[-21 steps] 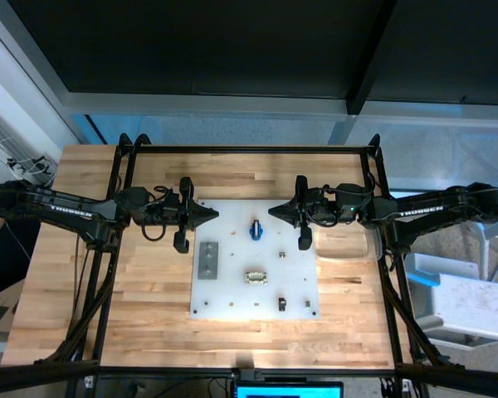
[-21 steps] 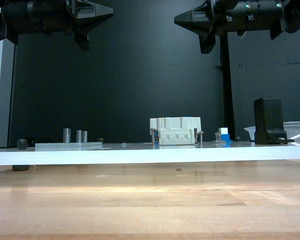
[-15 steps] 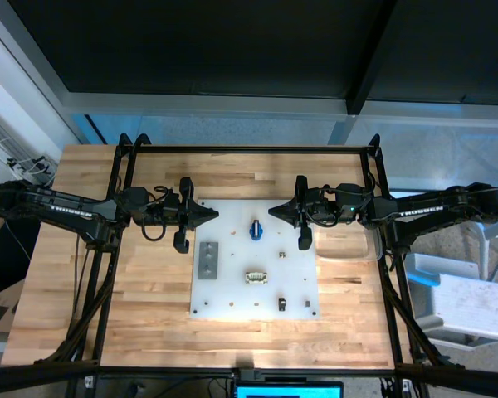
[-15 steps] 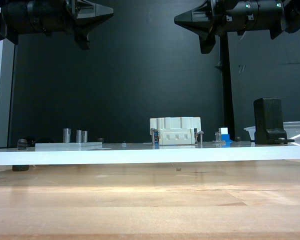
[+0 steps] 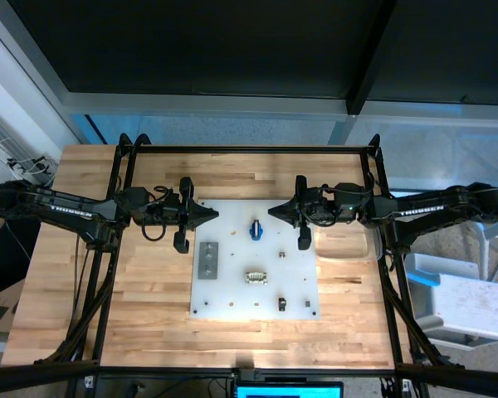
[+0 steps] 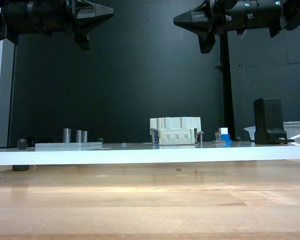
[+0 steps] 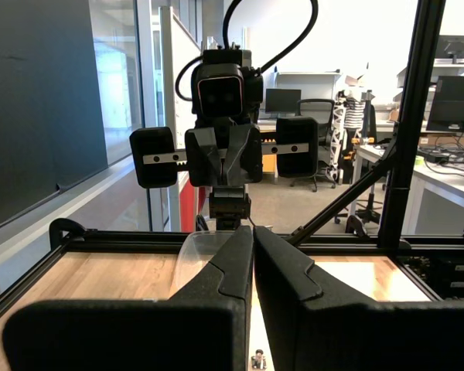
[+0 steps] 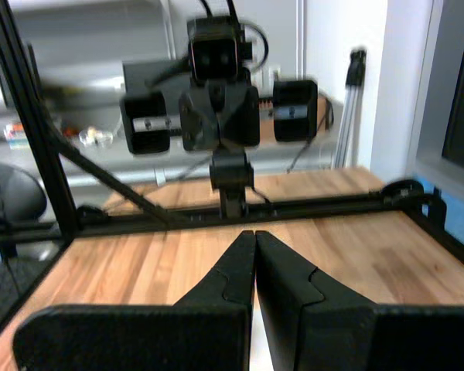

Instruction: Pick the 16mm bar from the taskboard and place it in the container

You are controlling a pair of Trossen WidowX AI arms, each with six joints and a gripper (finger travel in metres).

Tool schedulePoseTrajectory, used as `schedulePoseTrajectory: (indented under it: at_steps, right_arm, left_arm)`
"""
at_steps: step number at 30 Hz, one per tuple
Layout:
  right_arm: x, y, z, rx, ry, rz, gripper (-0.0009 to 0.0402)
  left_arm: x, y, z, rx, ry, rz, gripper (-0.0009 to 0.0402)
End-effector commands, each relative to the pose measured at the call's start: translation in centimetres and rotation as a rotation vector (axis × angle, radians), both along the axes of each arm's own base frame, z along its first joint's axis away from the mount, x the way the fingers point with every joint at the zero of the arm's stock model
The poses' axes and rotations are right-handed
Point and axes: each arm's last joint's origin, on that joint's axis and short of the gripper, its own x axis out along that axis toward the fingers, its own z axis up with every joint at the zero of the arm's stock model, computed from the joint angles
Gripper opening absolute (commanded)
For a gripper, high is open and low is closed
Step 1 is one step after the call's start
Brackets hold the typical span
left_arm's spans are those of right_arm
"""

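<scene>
The white taskboard (image 5: 232, 294) lies mid-table with a grey metal block (image 5: 208, 259), blue knob (image 5: 255, 229), connector (image 5: 255, 277) and black part (image 5: 282, 303). Short metal bars (image 6: 78, 135) stand upright in the block; I cannot tell which is the 16mm bar. The clear container (image 5: 349, 245) sits just right of the board, and its rim (image 6: 297, 125) shows in the low view. My left gripper (image 5: 216, 214) (image 6: 111, 10) hovers shut high above the board's far left corner. My right gripper (image 5: 271, 212) (image 6: 175, 20) hovers shut above the far edge, facing it. Both hold nothing.
A black frame (image 5: 249, 150) runs around the table, with posts at both sides. A white-and-blue bin (image 5: 456, 298) stands off the table to the right. A screen (image 5: 286, 388) sits at the near edge. Bare wood surrounds the board.
</scene>
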Motion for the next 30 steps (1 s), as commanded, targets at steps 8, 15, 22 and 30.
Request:
schedulePoseTrajectory:
  at_steps: [8, 15, 22, 30]
  right_arm:
    - [0.3, 0.1, 1.3, 0.001, 0.217, 0.004, 0.0000]
    - [0.6, 0.2, 1.8, -0.006, 0.376, 0.011, 0.0000]
    - [1.1, 0.8, 2.6, -0.020, 0.523, 0.036, 0.0000]
    - [1.0, 1.3, 2.9, -0.025, 0.712, 0.055, 0.0000]
  left_arm:
    - [0.0, 0.0, 0.0, 0.000, 0.000, 0.000, 0.0000]
    - [0.0, 0.0, 0.0, 0.000, 0.000, 0.000, 0.0000]
    - [0.0, 0.0, 0.0, 0.000, 0.000, 0.000, 0.0000]
    - [0.0, 0.0, 0.0, 0.000, -0.001, 0.000, 0.0000]
